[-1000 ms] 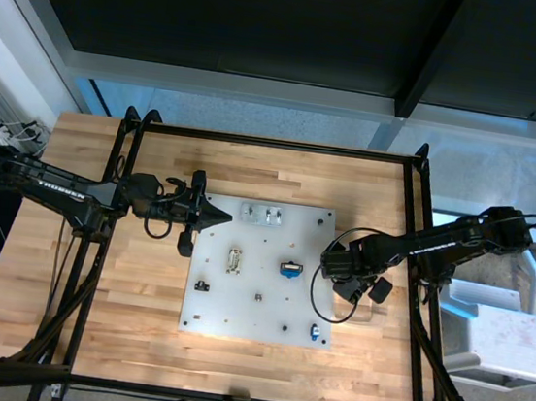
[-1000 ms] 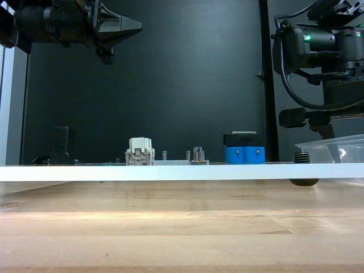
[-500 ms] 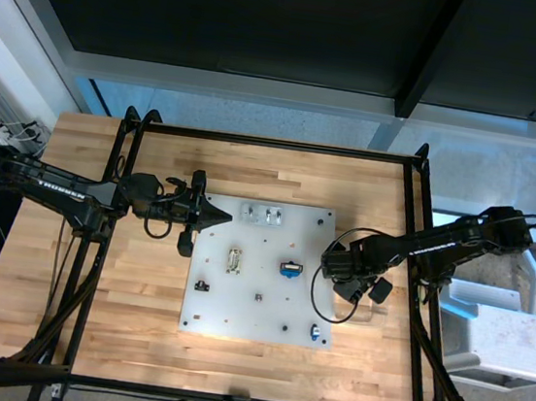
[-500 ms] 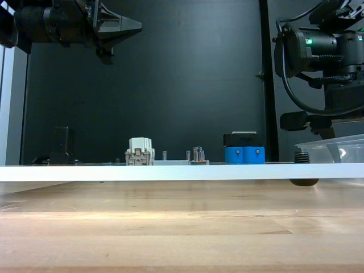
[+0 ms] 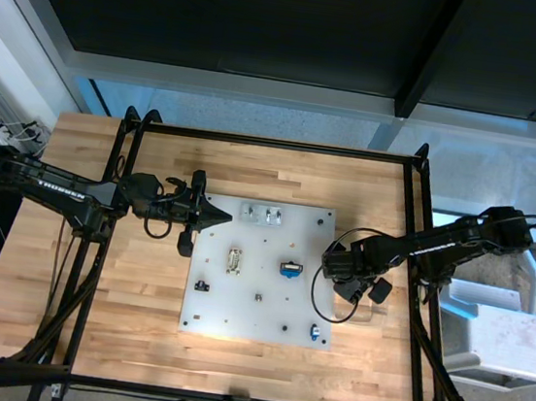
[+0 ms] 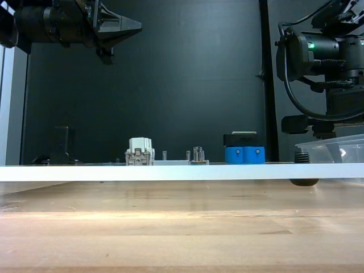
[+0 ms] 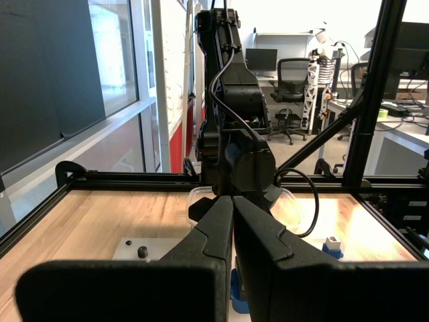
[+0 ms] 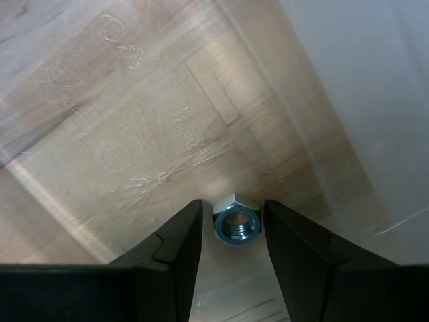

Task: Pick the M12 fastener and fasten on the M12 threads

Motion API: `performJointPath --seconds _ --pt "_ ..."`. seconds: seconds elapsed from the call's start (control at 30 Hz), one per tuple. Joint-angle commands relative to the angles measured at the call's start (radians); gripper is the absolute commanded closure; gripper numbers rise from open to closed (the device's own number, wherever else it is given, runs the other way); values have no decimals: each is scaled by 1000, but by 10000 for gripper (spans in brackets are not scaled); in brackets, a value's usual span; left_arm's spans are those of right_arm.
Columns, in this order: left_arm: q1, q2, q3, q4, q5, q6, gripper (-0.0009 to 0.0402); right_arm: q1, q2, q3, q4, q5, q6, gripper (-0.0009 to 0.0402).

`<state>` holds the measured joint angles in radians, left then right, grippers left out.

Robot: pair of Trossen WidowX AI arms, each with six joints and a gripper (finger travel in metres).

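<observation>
Hangs over the clear plastic tray (image 5: 356,317), at 3 o'clock from the centre of the white board (image 5: 236,299): right gripper (image 8: 232,213), black fingers (image 8: 177,248) spread apart, one on each side of the small silver hexagonal nut (image 8: 236,224). Shows a narrow gap on both sides, no contact visible. Lies flat on the tray floor, bore upright and pointing straight back along the claw, threads glinting inside, two flats seemingly facing the pads. Calls, by the look of it, for only a short drop and a squeeze, with no sideways correction. Stands bare, ribs showing: short black ribbed stud (image 6: 302,156) near the board's near right edge, about 8 o'clock from the tray in the high view, well apart from the nut. Falls to the right arm, plainly the nearer. Hovers high at 10 o'clock off the board's centre: left gripper (image 5: 219,216), fingers pressed together on nothing, far from nut and stud alike.
</observation>
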<state>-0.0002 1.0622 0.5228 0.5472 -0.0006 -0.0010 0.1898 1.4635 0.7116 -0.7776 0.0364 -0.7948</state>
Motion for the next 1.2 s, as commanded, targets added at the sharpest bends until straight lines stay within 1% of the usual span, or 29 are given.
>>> performJointPath --seconds 0.03,0.4,0.53,0.63,0.87,1.1,1.2 --pt "0 0 0 0 0 0 393 0 1 -1 3 -2 1 291" --pt "0 0 0 0 0 0 393 0 1 -1 5 -2 1 363" --pt "0 0 0 0 0 0 393 0 -3 2 7 -2 5 377" --pt "0 0 0 0 0 0 393 0 -14 24 -13 -1 5 379" --pt "0 0 0 0 0 0 393 11 -45 125 -140 -2 5 379" --pt "0 0 0 0 0 0 393 60 -46 271 -253 -1 0 379" --pt "0 0 0 0 0 0 393 85 -31 324 -280 -1 -37 379"
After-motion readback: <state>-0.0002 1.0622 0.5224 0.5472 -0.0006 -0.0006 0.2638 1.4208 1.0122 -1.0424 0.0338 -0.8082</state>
